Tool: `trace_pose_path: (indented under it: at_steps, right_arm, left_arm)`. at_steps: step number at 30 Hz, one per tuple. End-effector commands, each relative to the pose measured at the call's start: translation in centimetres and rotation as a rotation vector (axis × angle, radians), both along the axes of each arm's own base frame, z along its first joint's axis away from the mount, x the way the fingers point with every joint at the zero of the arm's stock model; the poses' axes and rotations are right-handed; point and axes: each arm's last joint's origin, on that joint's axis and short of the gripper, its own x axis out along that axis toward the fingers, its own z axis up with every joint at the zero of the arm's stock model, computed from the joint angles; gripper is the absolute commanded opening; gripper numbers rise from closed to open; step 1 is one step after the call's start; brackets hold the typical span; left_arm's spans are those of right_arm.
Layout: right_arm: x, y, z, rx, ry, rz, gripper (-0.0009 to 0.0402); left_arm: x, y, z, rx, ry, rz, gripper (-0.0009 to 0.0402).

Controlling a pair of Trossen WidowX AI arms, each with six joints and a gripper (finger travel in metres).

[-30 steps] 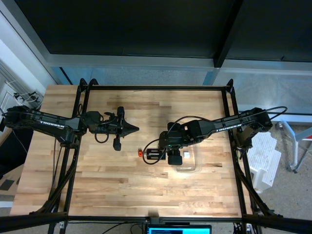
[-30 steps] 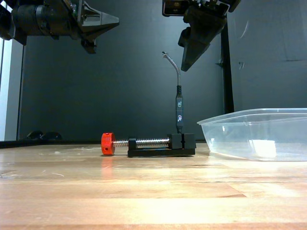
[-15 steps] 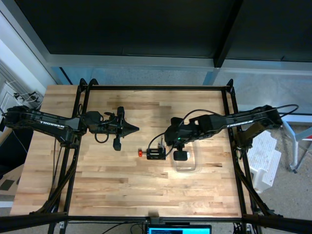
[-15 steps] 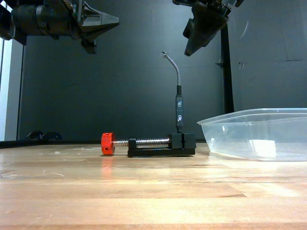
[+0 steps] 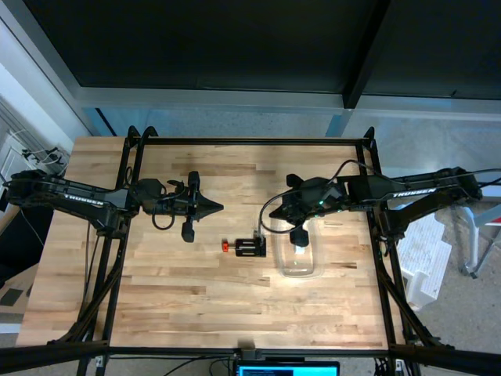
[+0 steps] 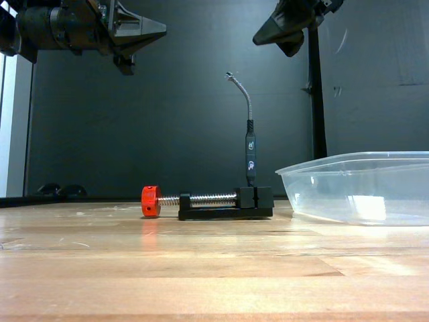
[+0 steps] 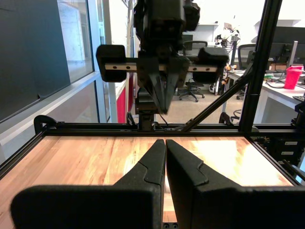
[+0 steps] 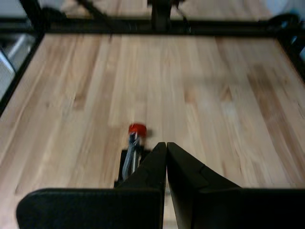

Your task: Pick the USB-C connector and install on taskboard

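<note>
lifting away rightward, right gripper [image 6: 257,39], fingers clenched empty, has left the usb-c connector [image 6: 249,151] standing in the taskboard [image 6: 257,200], seemingly installed; left gripper [image 5: 218,207], also clenched, hangs left.

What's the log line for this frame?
phase: post-insert | USB-C connector: upright in taskboard, ungripped | right claw: shut, high above it | left claw: shut, parked high at left

Left arm [image 5: 78,200]: stretched level, raised, left of the taskboard [image 5: 252,248].
Left gripper [image 7: 165,143]: fingers pressed together, empty, high up to the taskboard's left.
Right arm [image 5: 407,192]: raised, reaching in from the taskboard's right.
Right gripper [image 8: 166,145]: fingers closed tip to tip, empty, above and just right of the taskboard, tilted down toward it.
</note>
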Motion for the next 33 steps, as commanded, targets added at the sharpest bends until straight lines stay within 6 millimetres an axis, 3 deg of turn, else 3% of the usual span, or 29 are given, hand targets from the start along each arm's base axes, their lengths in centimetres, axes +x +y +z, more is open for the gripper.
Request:
trace_pose_path:
  at_steps: [1,7,33]
  right_arm:
    - [-0.8,-0.4,-0.1,0.011,-0.076,-0.006,0.0]
    - [-1.7,-1.5,-1.0,0.069,-0.206,0.022,0.0]
    - [-5.2,-1.8,-4.3,0.062,-0.546,-0.012,0.0]
  left_arm:
    - [0.0,0.0,0.0,0.0,0.0,0.0,0.0]
    - [0.0,0.0,0.0,0.0,0.0,0.0,0.0]
    - [0.0,0.0,0.0,0.0,0.0,0.0,0.0]
